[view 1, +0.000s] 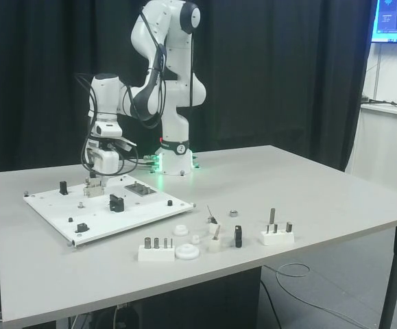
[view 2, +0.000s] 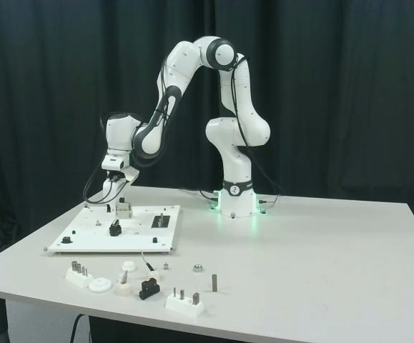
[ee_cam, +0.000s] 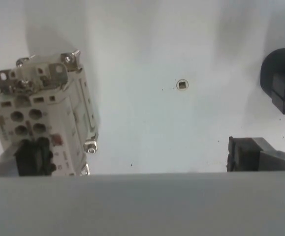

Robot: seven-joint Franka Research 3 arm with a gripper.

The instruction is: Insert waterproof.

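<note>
Now the open, empty gripper (ee_cam: pixel 132 157) should centre over the white connector (ee_cam: pixel 41 118) on the board (ee_cam: pixel 181 49), descending squarely.

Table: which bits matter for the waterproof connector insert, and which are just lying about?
In the job:
- gripper
- connector socket on the white board

Lying about:
- white peg block
- white gears
- second peg block
- small nut
- black clip
</note>
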